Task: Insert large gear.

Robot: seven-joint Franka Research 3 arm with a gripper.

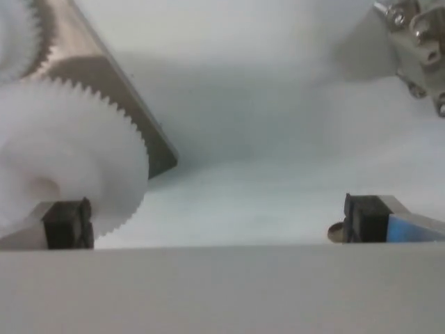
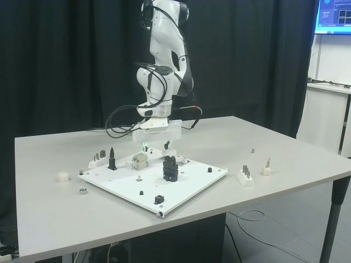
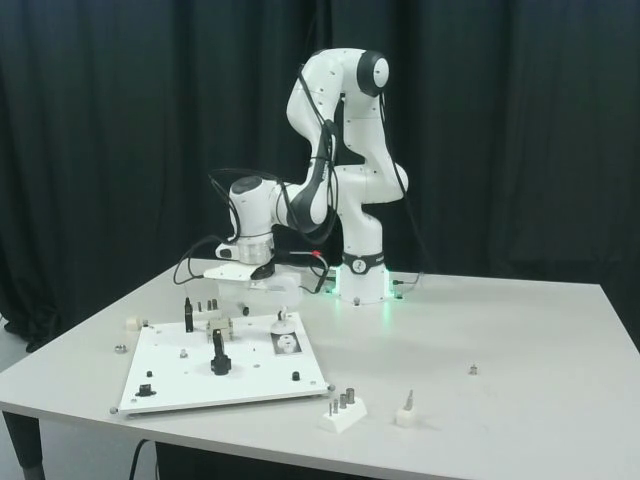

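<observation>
The tool (image 1: 215,221) stands wide open over the white board (image 2: 192,183), its two black fingertips (image 1: 68,224) far apart and nothing held between them. In the wrist view the large gear (image 1: 66,163), white with fine teeth, sits on the metal gear plate (image 1: 104,80) just beside one fingertip, whose pad overlaps the gear's toothed rim; whether they touch cannot be told. A second, smaller white gear (image 1: 17,35) shows at the plate's far end, its teeth close to those of the large one. The plate's straight edge runs slantwise and ends in a sharp corner, past which the board lies bare as far as the other fingertip.

In the first room view the arm (image 2: 164,55) comes down from above and the tool (image 2: 156,143) hangs a little above the board's far part. A tall black fixture (image 2: 169,169) stands on the board just near of it, and a black post (image 2: 112,159) stands to the left. The board lies skewed on the grey desk (image 2: 274,142), one corner close to the desk's near edge. A small white holder (image 2: 245,175) with pins sits apart on the right.
</observation>
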